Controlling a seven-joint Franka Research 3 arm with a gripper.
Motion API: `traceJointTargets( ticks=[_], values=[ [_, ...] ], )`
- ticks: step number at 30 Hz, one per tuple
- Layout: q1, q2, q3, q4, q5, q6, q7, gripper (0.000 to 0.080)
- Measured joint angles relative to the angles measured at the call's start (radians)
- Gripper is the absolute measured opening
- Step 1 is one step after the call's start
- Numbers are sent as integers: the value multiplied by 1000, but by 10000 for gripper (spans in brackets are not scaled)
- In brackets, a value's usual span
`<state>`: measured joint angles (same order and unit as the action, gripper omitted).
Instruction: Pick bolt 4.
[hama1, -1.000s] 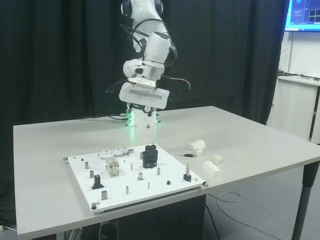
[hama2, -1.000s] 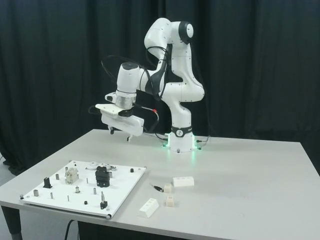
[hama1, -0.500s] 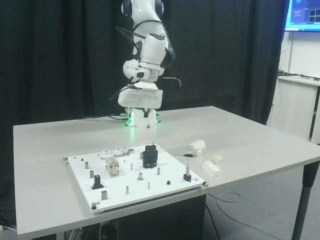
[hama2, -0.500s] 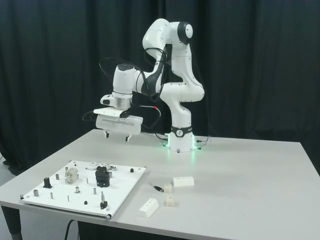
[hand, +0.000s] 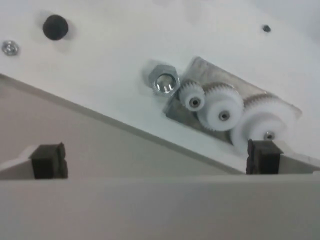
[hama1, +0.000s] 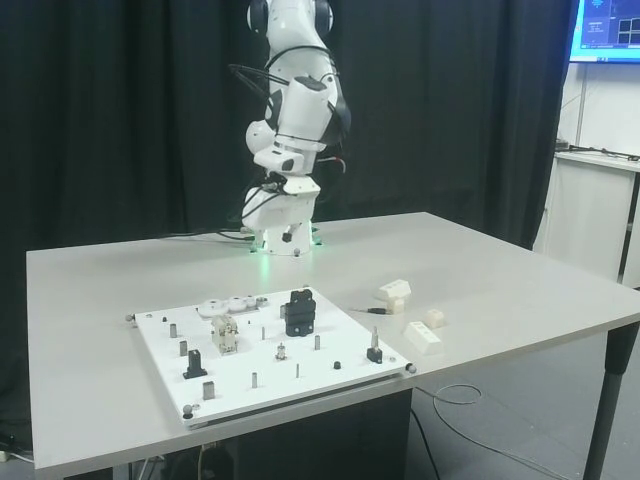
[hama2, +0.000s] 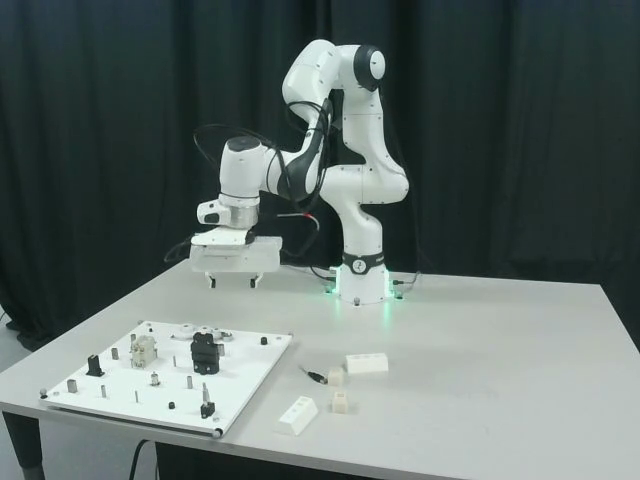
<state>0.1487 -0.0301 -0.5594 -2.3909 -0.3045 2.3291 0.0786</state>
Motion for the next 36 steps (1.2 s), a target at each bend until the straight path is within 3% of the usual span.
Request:
traceJointTargets(
  ticks=[12,21,36],
  values=[
    [-20,93,-4,35,106,24,-216,800],
    [-31,153,-8,61,192,36,-308,800],
    [-36,227,-9,61,280,36,-447,800]
  ],
)
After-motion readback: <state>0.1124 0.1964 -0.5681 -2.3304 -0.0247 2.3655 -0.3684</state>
